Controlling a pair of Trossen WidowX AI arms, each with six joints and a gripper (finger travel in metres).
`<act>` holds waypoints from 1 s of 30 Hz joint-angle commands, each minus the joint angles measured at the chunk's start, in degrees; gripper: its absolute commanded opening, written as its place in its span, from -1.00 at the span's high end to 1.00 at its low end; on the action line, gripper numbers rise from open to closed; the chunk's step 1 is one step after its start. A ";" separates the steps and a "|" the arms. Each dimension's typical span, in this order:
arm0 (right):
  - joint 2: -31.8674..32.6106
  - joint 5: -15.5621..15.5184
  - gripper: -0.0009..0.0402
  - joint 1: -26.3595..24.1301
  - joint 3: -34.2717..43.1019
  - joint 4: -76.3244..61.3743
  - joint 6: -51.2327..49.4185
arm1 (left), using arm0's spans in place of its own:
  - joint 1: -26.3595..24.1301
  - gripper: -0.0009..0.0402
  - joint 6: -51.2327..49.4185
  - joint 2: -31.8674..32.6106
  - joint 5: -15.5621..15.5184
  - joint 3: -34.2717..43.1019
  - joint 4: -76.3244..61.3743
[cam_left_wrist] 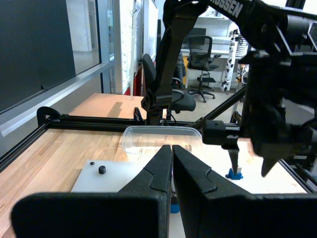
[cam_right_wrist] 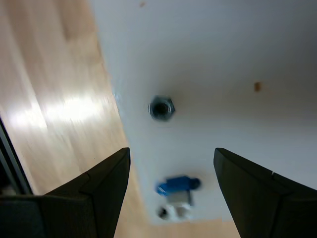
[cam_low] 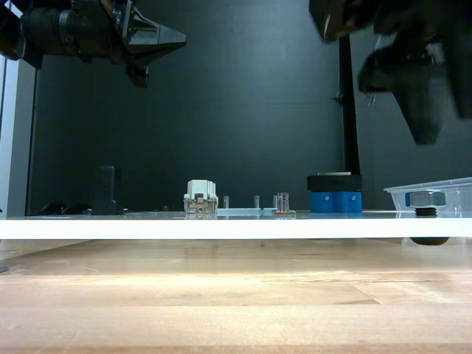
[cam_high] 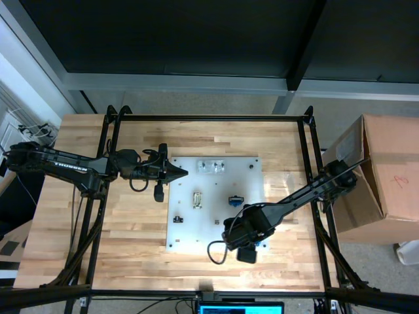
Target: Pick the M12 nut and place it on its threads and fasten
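Nut (cam_low: 425,199) on its stud (cam_low: 426,212), right gripper (cam_right_wrist: 171,151) wide above, left gripper (cam_high: 183,173) closed beside board (cam_high: 190,229)

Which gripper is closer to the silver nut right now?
Right. The right gripper hangs open just above the nut, which sits on its stud. The left gripper, fingers shut, is high over the board at its left edge.
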 commanded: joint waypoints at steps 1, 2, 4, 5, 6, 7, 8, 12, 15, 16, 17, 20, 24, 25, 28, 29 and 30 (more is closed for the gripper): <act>-0.39 2.89 -0.11 0.26 0.04 -1.18 -4.39 | 0.00 0.96 0.02 0.02 0.00 0.00 0.02; -0.39 3.28 -0.06 0.31 0.04 -1.44 -5.11 | 0.00 0.96 0.02 0.02 0.00 0.02 0.02; -0.39 3.50 0.09 0.42 0.02 -1.92 -5.55 | 0.02 0.96 0.02 0.02 0.00 0.00 0.02; -0.35 3.52 0.18 0.46 -0.02 -1.90 -6.56 | 0.00 0.96 0.02 0.02 0.00 0.00 0.02; -0.15 3.56 0.28 0.63 -0.02 -1.84 -7.19 | 0.00 0.96 0.02 0.02 0.00 0.02 0.02; -0.09 3.74 0.39 0.72 -0.02 -1.77 -7.78 | 0.00 0.96 0.02 0.02 0.00 0.02 0.02; 0.07 4.02 0.50 0.74 -0.04 -1.75 -7.89 | 0.00 0.96 0.02 0.02 0.00 0.00 0.02; 0.24 5.79 1.00 0.83 -0.63 -1.42 -8.22 | 0.00 0.96 0.02 0.02 0.00 0.00 0.02; 0.24 6.99 0.88 0.85 -1.53 -0.83 -8.09 | 0.00 0.96 0.02 0.02 0.00 0.02 0.02; 0.24 6.99 0.88 0.85 -1.92 -0.44 -8.09 | 0.00 0.96 0.02 0.02 0.00 0.00 0.02; 0.24 6.99 0.88 0.87 -2.43 -0.02 -8.09 | 0.00 0.96 0.02 0.02 0.00 0.02 0.02; 0.24 6.95 0.95 0.94 -4.31 1.36 -8.09 | 0.00 0.96 0.02 0.02 0.00 0.00 0.02; 0.24 6.01 0.95 1.22 -6.54 4.94 -8.04 | 0.00 0.96 0.02 0.02 0.00 0.00 0.00; 0.24 5.31 0.96 1.27 -7.08 6.14 -8.07 | 0.02 0.96 0.02 0.02 0.00 0.02 0.00; 0.24 3.37 0.96 1.33 -9.09 9.22 -8.13 | 0.02 0.96 0.02 0.02 0.00 0.00 0.02; 0.24 2.60 0.96 1.38 -9.77 10.25 -8.20 | 0.00 0.96 0.02 0.02 0.00 0.02 0.02; 0.24 0.98 0.96 1.38 -10.38 11.37 -8.26 | 0.00 0.96 0.02 0.02 0.00 0.02 0.02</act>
